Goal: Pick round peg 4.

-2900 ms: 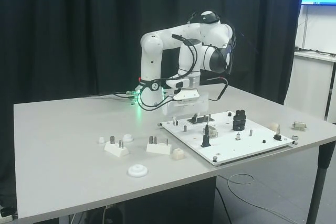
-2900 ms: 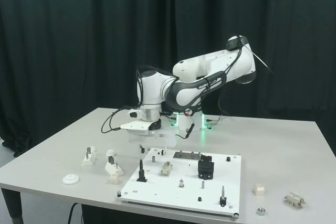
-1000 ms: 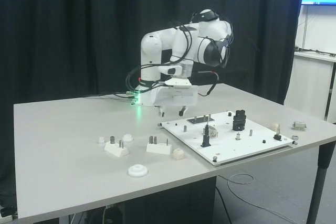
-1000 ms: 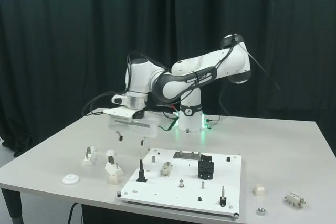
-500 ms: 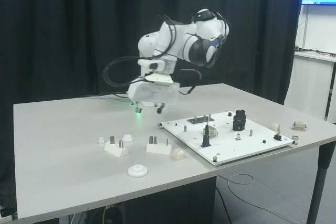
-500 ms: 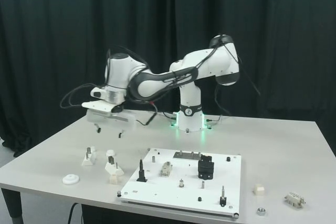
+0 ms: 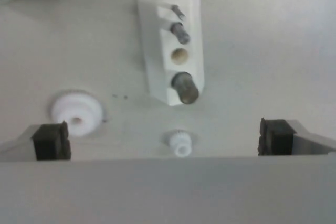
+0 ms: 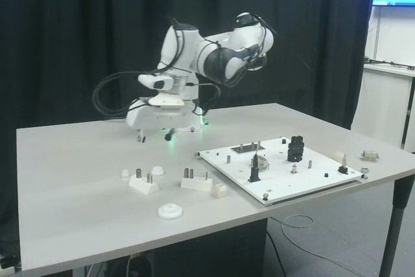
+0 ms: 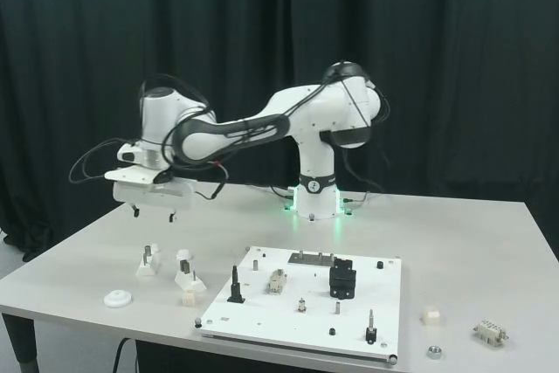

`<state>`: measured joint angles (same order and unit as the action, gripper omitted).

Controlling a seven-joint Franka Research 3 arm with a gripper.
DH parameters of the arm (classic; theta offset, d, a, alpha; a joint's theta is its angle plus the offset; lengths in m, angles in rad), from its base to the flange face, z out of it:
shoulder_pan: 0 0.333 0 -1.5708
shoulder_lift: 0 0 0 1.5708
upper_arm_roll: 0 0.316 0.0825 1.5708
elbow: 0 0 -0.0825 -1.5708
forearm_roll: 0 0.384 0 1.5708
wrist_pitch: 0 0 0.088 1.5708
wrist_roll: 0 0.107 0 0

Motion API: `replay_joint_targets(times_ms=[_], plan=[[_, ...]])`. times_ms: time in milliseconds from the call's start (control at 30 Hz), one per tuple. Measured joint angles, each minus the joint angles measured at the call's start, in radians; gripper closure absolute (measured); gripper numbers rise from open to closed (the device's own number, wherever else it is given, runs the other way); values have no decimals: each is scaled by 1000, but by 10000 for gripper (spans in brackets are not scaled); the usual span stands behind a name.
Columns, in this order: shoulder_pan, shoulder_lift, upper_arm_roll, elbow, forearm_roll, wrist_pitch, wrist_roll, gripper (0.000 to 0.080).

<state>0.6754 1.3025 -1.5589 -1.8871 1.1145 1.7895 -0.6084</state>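
A white peg holder lies on the grey table below my gripper. It carries three grey round pegs of growing thickness and one empty hole; the thickest peg stands at the end nearest the fingers. Which one is peg 4 I cannot tell. The gripper is open and holds nothing, its black fingertips spread wide. In the room views the gripper hovers well above the table, behind that holder.
A white gear and a smaller white gear lie beside the holder. A second peg holder, a small cube and a large white gear lie nearby. The white assembly board carries several parts.
The arm has swung away from the white board, across the table toward the peg holders, rising a little. The gripper has stayed open and empty.
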Motion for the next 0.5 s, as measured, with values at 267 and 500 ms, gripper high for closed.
replay_joint_targets(times_ms=[267, 500], plan=[[-102, 2, 28, 57, 18, -60, -75, 3], [-158, 3, 72, 67, 44, -69, -104, 3]])
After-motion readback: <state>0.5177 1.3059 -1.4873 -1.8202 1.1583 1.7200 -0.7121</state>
